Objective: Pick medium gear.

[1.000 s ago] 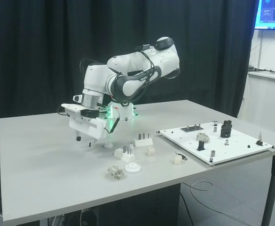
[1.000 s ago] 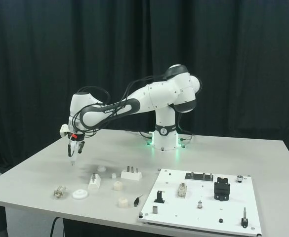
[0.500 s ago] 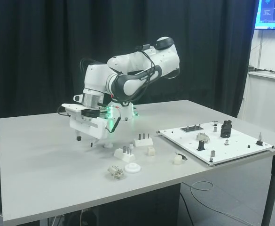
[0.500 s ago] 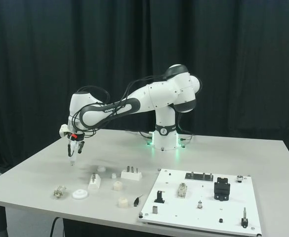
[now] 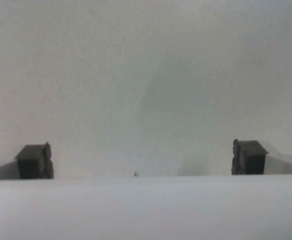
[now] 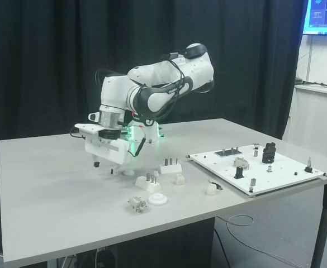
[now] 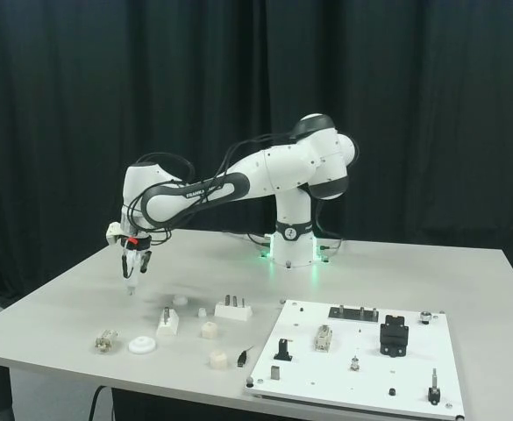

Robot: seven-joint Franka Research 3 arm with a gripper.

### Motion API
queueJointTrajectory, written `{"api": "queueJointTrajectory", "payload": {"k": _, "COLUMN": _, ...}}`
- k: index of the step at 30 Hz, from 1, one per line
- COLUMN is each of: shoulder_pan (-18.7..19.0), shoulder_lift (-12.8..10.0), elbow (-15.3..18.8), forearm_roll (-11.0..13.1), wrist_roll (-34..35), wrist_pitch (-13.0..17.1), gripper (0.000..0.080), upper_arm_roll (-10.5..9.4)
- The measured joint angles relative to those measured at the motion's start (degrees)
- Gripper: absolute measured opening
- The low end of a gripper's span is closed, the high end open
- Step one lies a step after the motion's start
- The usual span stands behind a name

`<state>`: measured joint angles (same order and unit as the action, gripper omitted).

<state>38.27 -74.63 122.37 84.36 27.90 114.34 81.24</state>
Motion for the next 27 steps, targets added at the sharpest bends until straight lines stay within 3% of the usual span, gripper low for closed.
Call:
{"api": "queueJointTrajectory", "payload": {"k": 15, "shoulder_pan": 4.5, "shoulder_lift": 0.0, "elbow": 3.4, "forearm_roll": -1.0, "wrist_roll": -0.4, "wrist_pitch": -6.1, "gripper": 0.08, "upper_arm_roll": 1.71}}
{"api": "queueJointTrajectory", "payload": {"k": 27, "shoulder_pan": 12.8, "shoulder_lift": 0.0, "elbow": 10.5, "forearm_roll": -1.0, "wrist_roll": -0.4, "wrist_pitch": -5.1, "gripper": 0.08, "upper_arm_roll": 2.48}}
